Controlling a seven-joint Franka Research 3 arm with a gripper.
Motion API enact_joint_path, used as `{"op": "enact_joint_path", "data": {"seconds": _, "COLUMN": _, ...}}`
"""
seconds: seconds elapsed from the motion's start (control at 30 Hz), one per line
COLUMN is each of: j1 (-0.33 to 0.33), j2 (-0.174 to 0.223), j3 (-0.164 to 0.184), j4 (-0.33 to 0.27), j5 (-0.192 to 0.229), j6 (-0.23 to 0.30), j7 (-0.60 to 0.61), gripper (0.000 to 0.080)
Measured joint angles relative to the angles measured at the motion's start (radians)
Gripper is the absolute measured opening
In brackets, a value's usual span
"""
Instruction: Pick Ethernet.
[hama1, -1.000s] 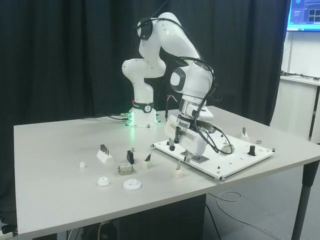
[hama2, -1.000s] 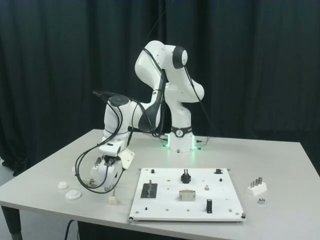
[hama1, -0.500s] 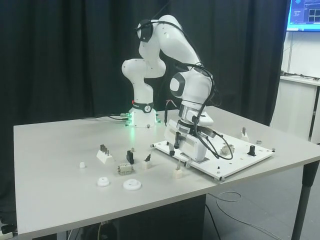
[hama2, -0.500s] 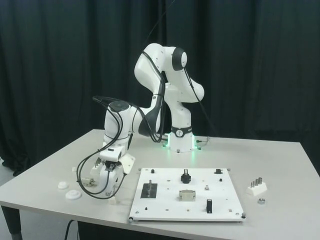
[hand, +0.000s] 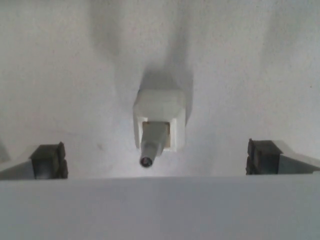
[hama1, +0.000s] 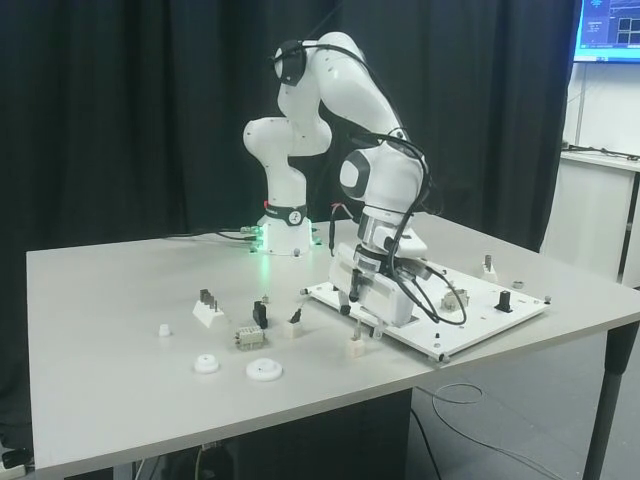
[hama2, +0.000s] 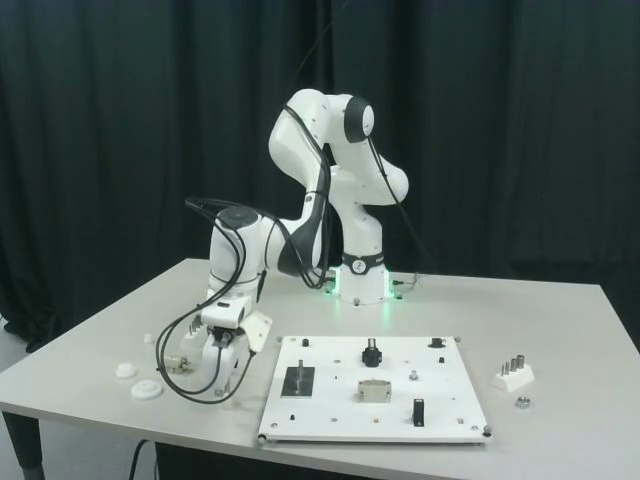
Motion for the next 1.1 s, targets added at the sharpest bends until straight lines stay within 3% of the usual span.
{"op": "enact_joint_path", "data": {"seconds": 0.83, "j1": 0.000, "j2": 0.002, "j3": 0.000, "j4": -0.044, "j5": 0.013, "j6": 0.055, "j7": -0.012, "gripper": 0.0800}}
{"op": "enact_joint_path", "data": {"seconds": 0.87, "j1": 0.000, "j2": 0.002, "j3": 0.000, "j4": -0.044, "j5": 0.015, "j6": 0.055, "j7": -0.012, "gripper": 0.0682}}
{"op": "enact_joint_path", "data": {"seconds": 1.0, "j1": 0.000, "j2": 0.002, "j3": 0.000, "j4": -0.044, "j5": 0.018, "j6": 0.055, "j7": -0.012, "gripper": 0.0682}}
{"op": "enact_joint_path", "data": {"seconds": 1.03, "j1": -0.001, "j2": 0.002, "j3": -0.001, "j4": -0.044, "j5": 0.019, "j6": 0.055, "j7": -0.012, "gripper": 0.0615}}
{"op": "enact_joint_path", "data": {"seconds": 1.1, "j1": -0.001, "j2": 0.002, "j3": -0.002, "j4": -0.044, "j5": 0.019, "j6": 0.055, "j7": -0.010, "gripper": 0.0615}}
